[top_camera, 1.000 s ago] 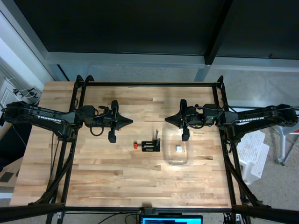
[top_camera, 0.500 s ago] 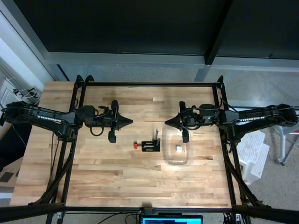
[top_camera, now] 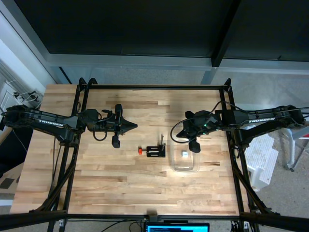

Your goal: Remove the USB-C connector from taskboard and place in the container

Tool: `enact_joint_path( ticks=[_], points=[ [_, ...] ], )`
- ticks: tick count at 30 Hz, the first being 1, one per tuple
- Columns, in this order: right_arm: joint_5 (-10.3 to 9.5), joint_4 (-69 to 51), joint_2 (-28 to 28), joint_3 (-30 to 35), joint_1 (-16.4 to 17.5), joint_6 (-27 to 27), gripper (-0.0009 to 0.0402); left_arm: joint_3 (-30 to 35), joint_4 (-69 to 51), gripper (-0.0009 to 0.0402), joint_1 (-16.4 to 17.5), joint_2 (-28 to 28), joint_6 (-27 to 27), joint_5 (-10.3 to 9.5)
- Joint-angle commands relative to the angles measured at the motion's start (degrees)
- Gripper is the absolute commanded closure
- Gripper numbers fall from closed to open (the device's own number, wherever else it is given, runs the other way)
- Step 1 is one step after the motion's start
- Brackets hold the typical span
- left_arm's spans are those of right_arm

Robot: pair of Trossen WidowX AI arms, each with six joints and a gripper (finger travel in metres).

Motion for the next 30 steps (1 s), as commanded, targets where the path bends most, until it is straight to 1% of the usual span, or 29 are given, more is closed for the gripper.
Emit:
enact_joint_path(
  ticks=[1,4,8,14,17,20,25,30],
  points=[
    [0.07,-4.8,2.4,2.7,0.4,-0.5,0.0393,0.0,0.0,0.0393,0.0,0.0,0.0,0.0],
    [0.66,-8.3,5.0,5.0,1.4,-1.8,0.0393,0.0,0.0,0.0393,0.0,0.0,0.0,0.0],
    [2.05,-11.8,8.4,8.0,2.8,-3.1,0.0393,0.0,0.0,0.0393,0.0,0.0,0.0,0.0],
    [2.05,-15.2,13.3,12.5,3.9,-3.1,0.0392,0.0,0.0,0.0393,0.0,0.0,0.0,0.0],
    [2.29,-16.8,15.8,15.1,4.2,-3.0,0.0383,0.0,0.0,0.0393,0.0,0.0,0.0,0.0],
    [5.07,-19.6,18.9,18.3,4.9,-3.0,0.036,0.0,0.0,0.0393,0.0,0.0,0.0,0.0],
    [5.2,-23.2,24.0,23.3,5.4,-1.7,0.0302,0.0,0.0,0.0393,0.0,0.0,0.0,0.0],
    [5.53,-24.7,27.6,26.7,5.4,-1.4,0.0252,0.0,0.0,0.0393,0.0,0.0,0.0,0.0]
  ],
)
